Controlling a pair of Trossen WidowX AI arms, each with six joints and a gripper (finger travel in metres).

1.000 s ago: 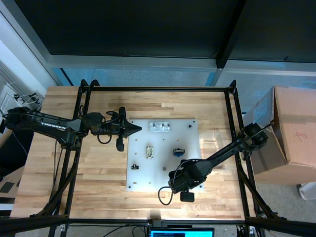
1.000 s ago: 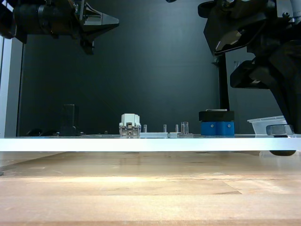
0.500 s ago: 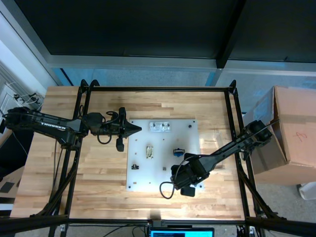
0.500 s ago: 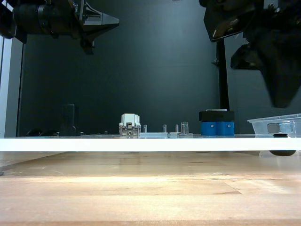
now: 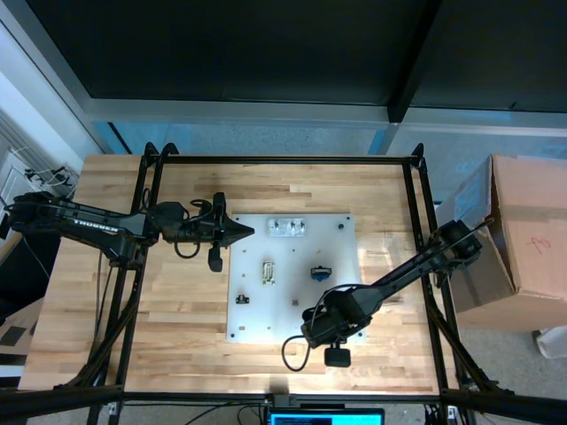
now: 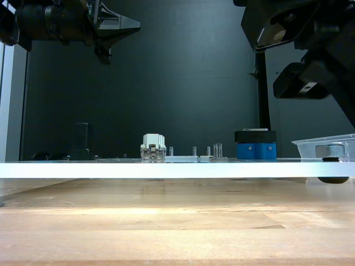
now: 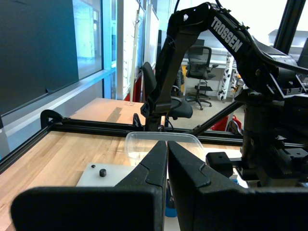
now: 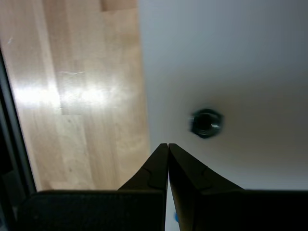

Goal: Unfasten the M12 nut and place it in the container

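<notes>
The small silver nut [image 6: 330, 150] sits on its black stud at the near right of the white board [image 5: 266, 310]. The right wrist view shows the nut [image 8: 207, 123] from above, still on the board and to one side of the fingertips. My right gripper [image 5: 326, 335] [image 8: 167, 144] hangs raised over that corner, shut with nothing between its fingers. The clear tray [image 6: 310, 143] [image 7: 159, 139] stands behind the stud. My left gripper [image 5: 248, 231] [image 6: 136, 23] [image 7: 167, 143] hovers high at the board's far left edge, shut and holding nothing.
On the board stand a blue block [image 5: 320, 273] [image 6: 255, 149], a white connector [image 5: 267, 272] [image 6: 153, 148] and a black post [image 5: 342, 226] at the far right corner. A cardboard box [image 5: 523, 239] stands off the table's right side.
The right gripper, down at the nut a second ago, has lifted off it and swung slightly over the corner. The nut stays on its stud, now uncovered. The left arm has not moved.
</notes>
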